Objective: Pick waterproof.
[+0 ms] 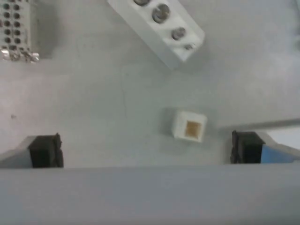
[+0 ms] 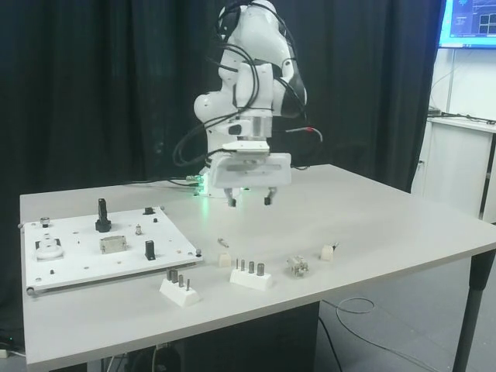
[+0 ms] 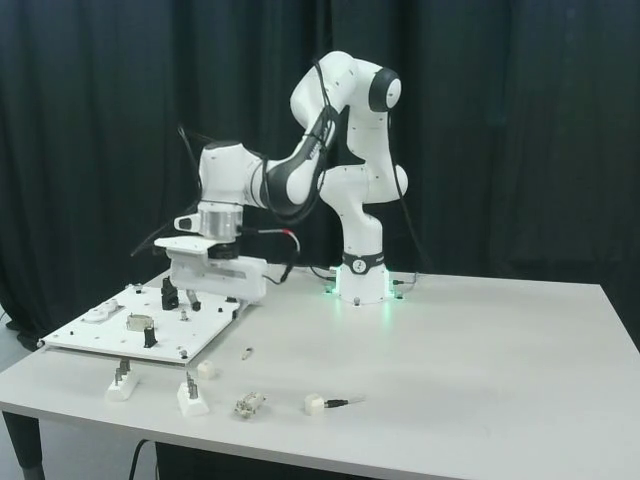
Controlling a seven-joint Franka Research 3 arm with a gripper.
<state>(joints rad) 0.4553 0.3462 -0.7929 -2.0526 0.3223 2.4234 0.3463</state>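
Nearest the front edge of the grey table (image 2: 403,225), as the first room view shows it, stand 2 white peg blocks: a smaller block (image 2: 179,289) on the left and a 4-peg block (image 2: 250,273) to its right. Further right lies a metal connector (image 2: 297,266), and beyond that a small white piece with a pin (image 2: 328,251). Just behind the 4-peg block, a little to its left, the waterproof part (image 2: 225,260) rests on the table as a small white cube. In the wrist view its upper face has a square recess, and it lies apart from everything else. To the left, a white board (image 2: 85,260) carries several black and metal fittings. Further back, the end effector (image 2: 249,201) hangs above the table with its 2 fingers spread wide and nothing between them. It is clear of the cube, which appears in the wrist view below the gap between the black fingertips (image 1: 46,150). At the far side, the white arm (image 2: 248,62) rises from its base, where a green light glows.
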